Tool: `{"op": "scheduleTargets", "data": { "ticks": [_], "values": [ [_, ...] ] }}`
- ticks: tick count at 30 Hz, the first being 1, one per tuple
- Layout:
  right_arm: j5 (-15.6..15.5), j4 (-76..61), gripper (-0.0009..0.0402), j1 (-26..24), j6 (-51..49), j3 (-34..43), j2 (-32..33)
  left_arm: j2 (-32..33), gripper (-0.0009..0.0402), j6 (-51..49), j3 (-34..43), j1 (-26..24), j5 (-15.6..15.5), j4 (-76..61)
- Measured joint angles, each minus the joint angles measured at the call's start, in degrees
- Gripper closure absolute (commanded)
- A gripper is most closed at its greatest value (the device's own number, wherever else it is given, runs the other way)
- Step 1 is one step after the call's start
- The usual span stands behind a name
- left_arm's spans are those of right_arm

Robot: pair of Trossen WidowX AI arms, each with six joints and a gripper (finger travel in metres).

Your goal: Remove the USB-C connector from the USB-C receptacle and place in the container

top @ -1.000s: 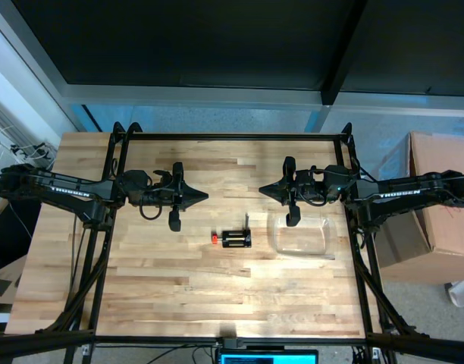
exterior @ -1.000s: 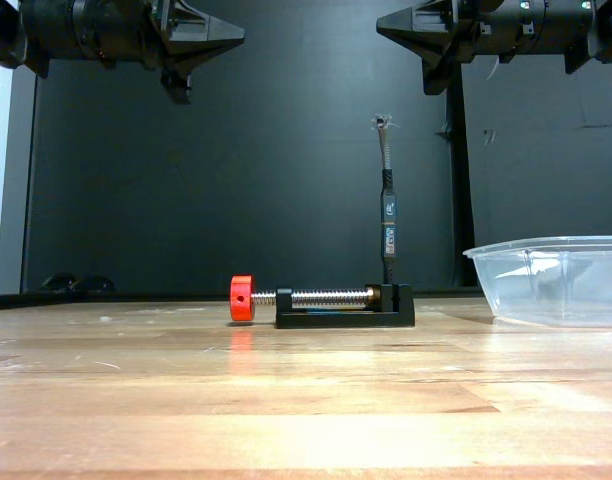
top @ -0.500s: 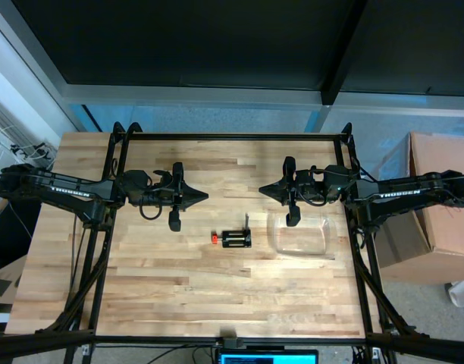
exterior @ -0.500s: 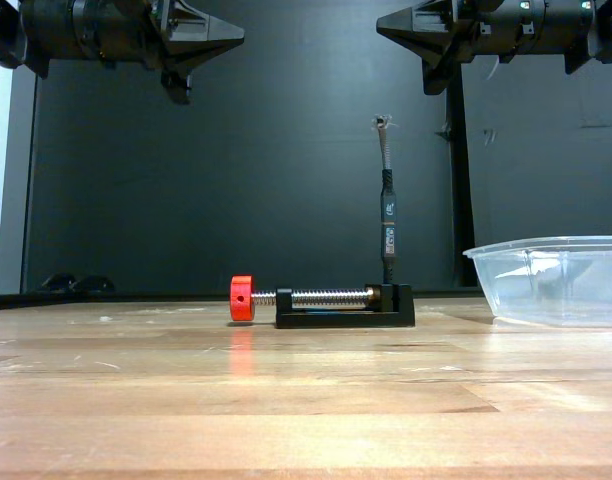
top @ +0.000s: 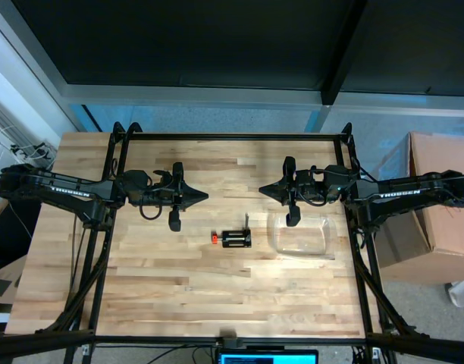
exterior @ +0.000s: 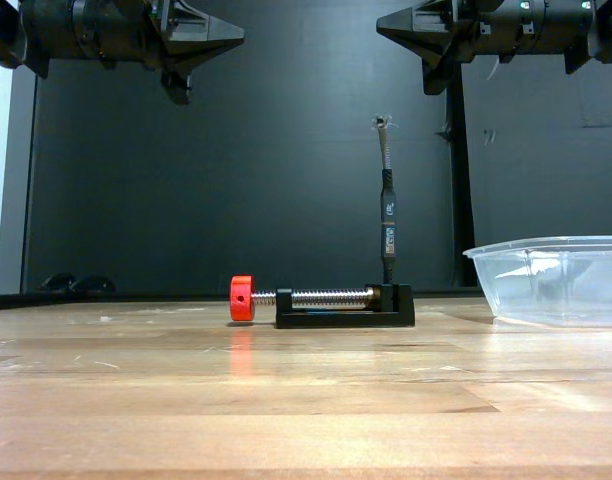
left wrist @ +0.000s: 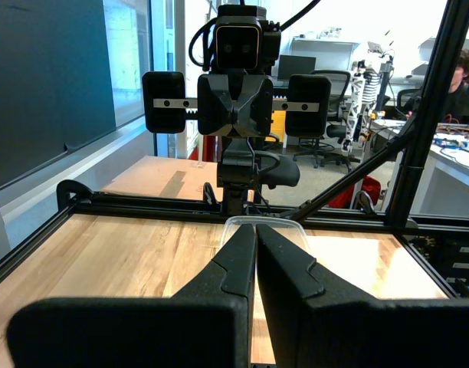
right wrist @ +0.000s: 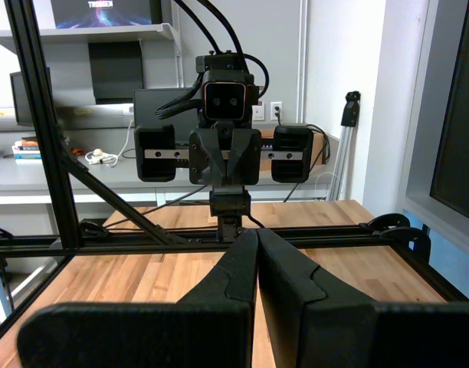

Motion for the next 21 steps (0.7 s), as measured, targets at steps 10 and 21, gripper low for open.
{"op": "scheduleTargets", "data": {
  "ticks": [10, 21],
  "values": [
    [-0.76, -1.29, 0.0393, 0.13, 4.09, 0.00, 0.04, 0.00, 0.0393, -0.02, 0.02, 0.00, 0.00, 0.00],
    [-1.75, -24.55, 0.0392, 3.65, 5.33, 7.04, 1.97, 0.00, 0.0393, 0.00, 0.00, 0.00, 0.00, -0.02]
  ]
}}
